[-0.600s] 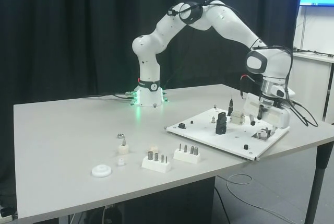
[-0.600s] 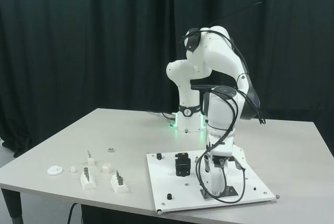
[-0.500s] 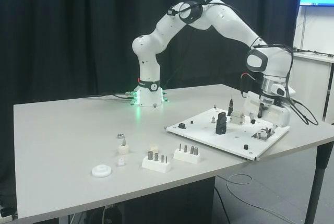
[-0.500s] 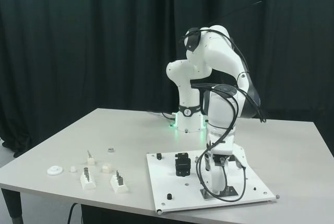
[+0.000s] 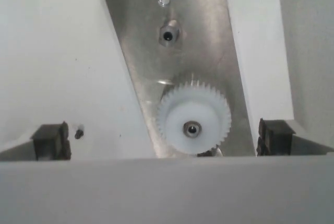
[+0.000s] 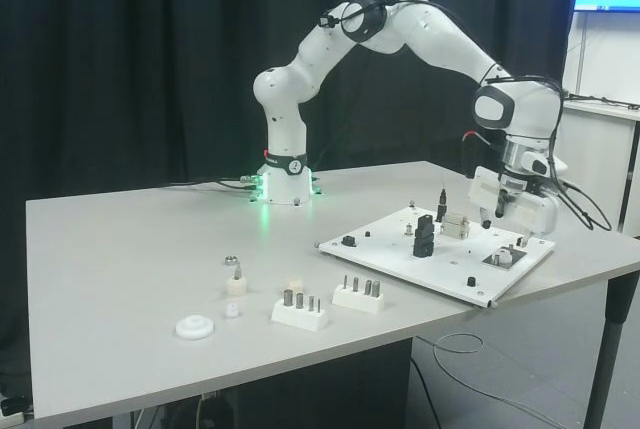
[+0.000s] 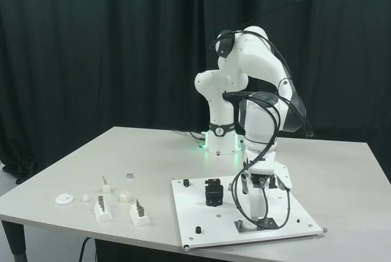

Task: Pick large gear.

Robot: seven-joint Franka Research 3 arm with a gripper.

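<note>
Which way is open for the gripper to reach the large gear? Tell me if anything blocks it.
Probably straight down: the gripper hangs open above the large gear on its metal plate, with nothing visible between.

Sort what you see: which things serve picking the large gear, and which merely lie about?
For the job: large gear, on the table; gripper, open.
Lying about: smaller gear on its plate; board; peg blocks; black block.
</note>
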